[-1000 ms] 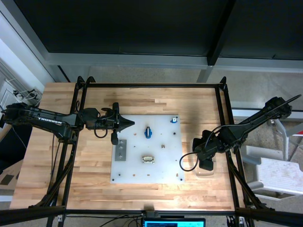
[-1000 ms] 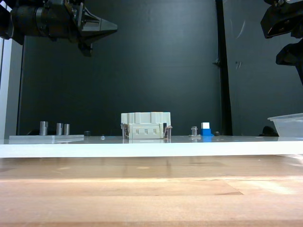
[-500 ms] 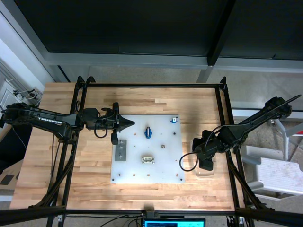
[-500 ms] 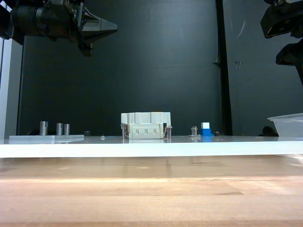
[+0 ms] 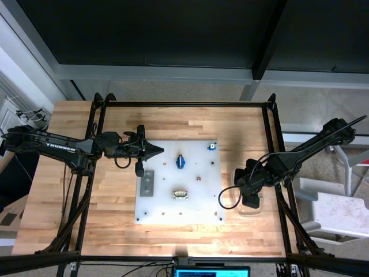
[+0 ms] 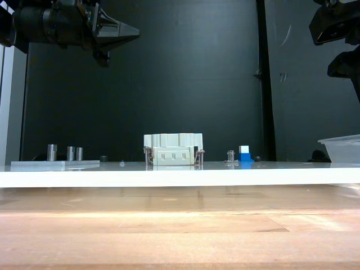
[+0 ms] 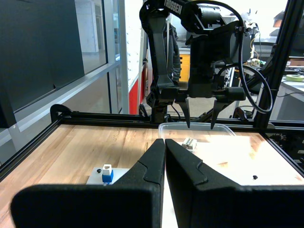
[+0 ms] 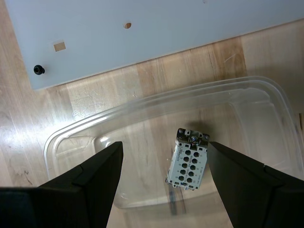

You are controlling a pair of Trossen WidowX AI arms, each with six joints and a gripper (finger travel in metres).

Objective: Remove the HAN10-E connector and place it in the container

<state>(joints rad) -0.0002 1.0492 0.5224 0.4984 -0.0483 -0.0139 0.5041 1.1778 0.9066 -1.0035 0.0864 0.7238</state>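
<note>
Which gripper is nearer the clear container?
Right. The right gripper hangs open directly above the container; the left gripper is shut, raised near the white board's far-left corner.

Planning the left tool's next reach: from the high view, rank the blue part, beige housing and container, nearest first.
Left tool, shut, is above the far left corner of the board; right tool, open, above the container.
1. Blue part, board's far middle.
2. Beige housing, toward the board's near edge.
3. Container, off the board, right side.

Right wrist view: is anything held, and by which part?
Nothing: right gripper open over the container, HAN10-E connector loose inside; left gripper shut, empty, over the white plate.
</note>
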